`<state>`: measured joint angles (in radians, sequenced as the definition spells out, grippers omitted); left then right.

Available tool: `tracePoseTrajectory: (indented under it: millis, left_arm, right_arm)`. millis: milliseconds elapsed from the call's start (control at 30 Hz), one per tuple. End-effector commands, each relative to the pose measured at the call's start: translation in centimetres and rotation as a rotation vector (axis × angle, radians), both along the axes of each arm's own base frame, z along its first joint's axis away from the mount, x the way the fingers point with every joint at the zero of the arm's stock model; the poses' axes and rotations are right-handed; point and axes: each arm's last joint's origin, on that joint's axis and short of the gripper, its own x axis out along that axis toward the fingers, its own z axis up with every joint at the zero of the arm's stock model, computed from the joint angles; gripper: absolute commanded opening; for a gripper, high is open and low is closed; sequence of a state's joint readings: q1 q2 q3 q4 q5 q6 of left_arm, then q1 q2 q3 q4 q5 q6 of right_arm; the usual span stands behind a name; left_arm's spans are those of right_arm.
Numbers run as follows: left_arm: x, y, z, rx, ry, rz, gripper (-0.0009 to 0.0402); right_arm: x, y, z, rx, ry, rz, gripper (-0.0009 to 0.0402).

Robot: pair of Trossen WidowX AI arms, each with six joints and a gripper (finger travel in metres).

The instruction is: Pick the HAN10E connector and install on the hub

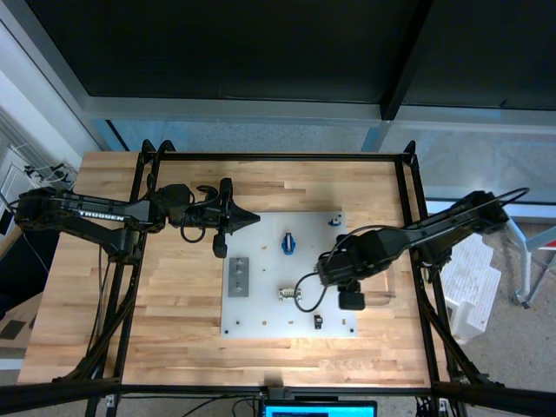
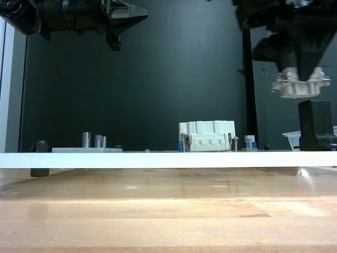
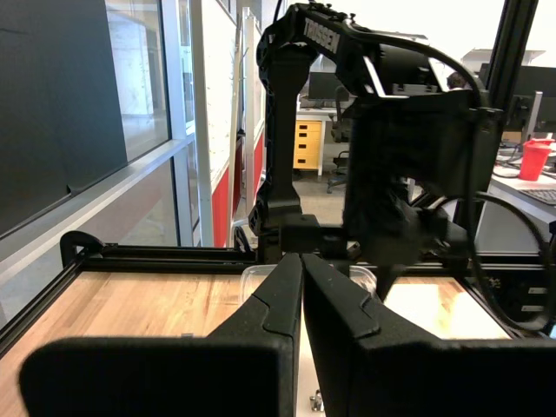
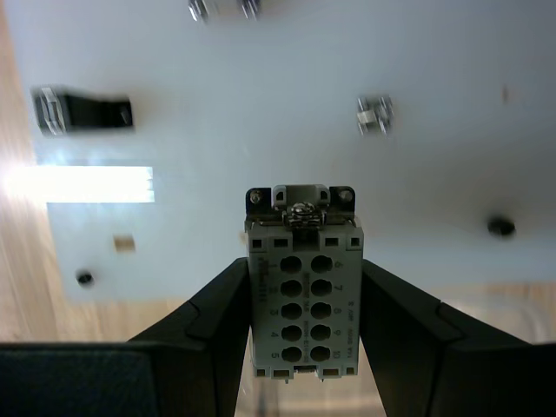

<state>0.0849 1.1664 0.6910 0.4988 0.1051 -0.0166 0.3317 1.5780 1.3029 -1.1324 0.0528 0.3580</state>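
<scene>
My right gripper (image 1: 345, 290) hangs above the white task board (image 1: 261, 323), shut on the HAN10E connector (image 4: 301, 291). The connector is a pale grey-beige insert with two rows of round contact holes and a metal screw tab at its end. In the low view the connector (image 2: 300, 84) is well clear of the board, up and to the right of the hub (image 2: 207, 136). The hub (image 1: 287, 294) is a small beige socket sitting on the board, left of the right gripper. My left gripper (image 1: 250, 217) is shut and empty, held high over the board's far left corner.
A grey metal block with holes (image 1: 238, 276) lies on the board's left side, and a blue knob-like part (image 1: 287, 242) stands near the middle. A small black part (image 1: 319, 322) sits near the board's front edge. Black frame rails (image 1: 408, 217) border the wooden table.
</scene>
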Motion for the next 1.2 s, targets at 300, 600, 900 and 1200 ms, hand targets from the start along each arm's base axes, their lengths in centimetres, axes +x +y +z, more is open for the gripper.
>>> tracePoseTrajectory:
  millis: [300, 600, 900, 1200]
  left_arm:
    - [0.0, 0.0, 0.0, 0.0, 0.0, 0.0, 0.0]
    - [0.0, 0.0, 0.0, 0.0, 0.0, 0.0, 0.0]
    - [0.0, 0.0, 0.0, 0.0, 0.0, 0.0, 0.0]
    - [0.0, 0.0, 0.0, 0.0, 0.0, 0.0, 0.0]
  right_arm:
    - [6.1, 1.9, 0.1, 0.01, -0.027, -0.005, 0.0013]
    - [9.8, 2.6, -0.5, 0.015, -0.042, -0.021, 0.0014]
    - [11.6, 2.9, -0.6, 0.018, -0.058, -0.017, 0.0014]
    - [11.8, 2.7, -0.7, 0.013, -0.071, -0.025, 0.0013]
